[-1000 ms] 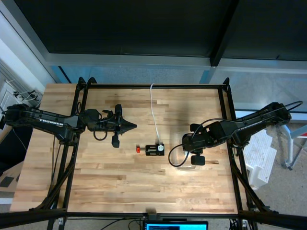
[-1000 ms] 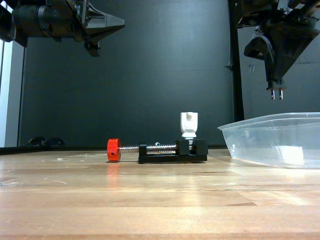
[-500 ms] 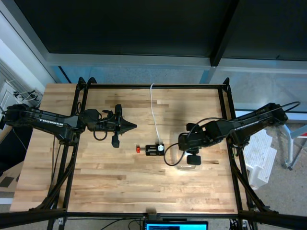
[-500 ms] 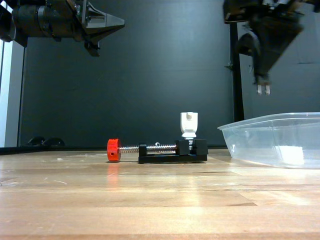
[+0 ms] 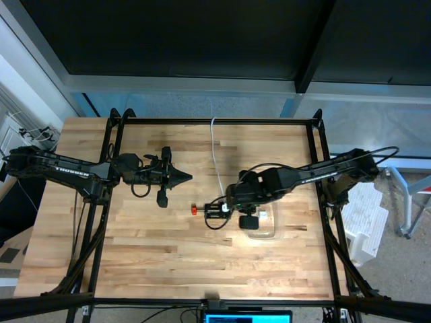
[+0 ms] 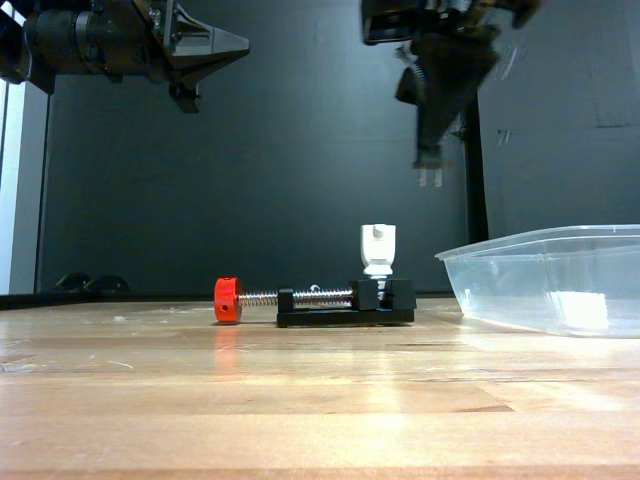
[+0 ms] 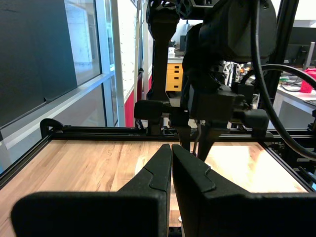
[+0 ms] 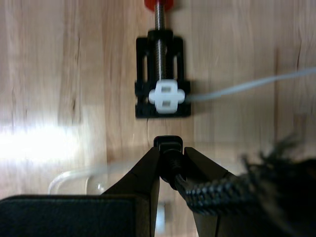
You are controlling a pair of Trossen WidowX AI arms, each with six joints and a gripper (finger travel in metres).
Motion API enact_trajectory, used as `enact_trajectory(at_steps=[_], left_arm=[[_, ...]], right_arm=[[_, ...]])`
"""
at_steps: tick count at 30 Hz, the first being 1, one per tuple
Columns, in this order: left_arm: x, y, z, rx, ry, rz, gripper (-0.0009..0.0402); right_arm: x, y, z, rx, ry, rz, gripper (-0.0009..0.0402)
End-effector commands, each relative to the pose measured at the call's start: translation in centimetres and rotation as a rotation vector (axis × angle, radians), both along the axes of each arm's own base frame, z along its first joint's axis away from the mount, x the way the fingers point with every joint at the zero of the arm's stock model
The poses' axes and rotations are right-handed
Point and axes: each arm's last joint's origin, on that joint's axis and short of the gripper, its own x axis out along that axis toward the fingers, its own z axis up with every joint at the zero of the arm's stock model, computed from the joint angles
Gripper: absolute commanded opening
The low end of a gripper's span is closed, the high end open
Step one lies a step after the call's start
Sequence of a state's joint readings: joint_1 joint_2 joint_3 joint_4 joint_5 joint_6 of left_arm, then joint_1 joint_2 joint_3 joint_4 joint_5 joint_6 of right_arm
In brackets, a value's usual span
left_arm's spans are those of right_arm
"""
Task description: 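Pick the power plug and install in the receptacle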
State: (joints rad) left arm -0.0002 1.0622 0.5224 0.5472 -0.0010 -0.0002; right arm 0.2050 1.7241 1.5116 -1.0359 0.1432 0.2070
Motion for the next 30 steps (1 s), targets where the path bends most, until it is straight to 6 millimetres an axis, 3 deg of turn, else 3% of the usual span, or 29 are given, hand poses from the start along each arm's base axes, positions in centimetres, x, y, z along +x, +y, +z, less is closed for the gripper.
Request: enact_trajectory(at_steps=[1, 11, 30], left_arm=[[0.0, 0.0, 0.0, 0.0, -0.001, 0.0, 0.0], [0.0, 0.0, 0.0, 0.0, -0.001, 0.0, 0.0], [0.0, 0.0, 0.0, 0.0, -0.001, 0.0, 0.0]], right_arm=[[1.1, -0.1, -0.2, -0.014, -0.001, -0.003, 0.0], [3.0, 0.0, -1.9, -0.035, 0.002, 0.017, 0.0], [3.4, 0.0, -2.4, -0.041, -0.011, 0.038, 0.0]])
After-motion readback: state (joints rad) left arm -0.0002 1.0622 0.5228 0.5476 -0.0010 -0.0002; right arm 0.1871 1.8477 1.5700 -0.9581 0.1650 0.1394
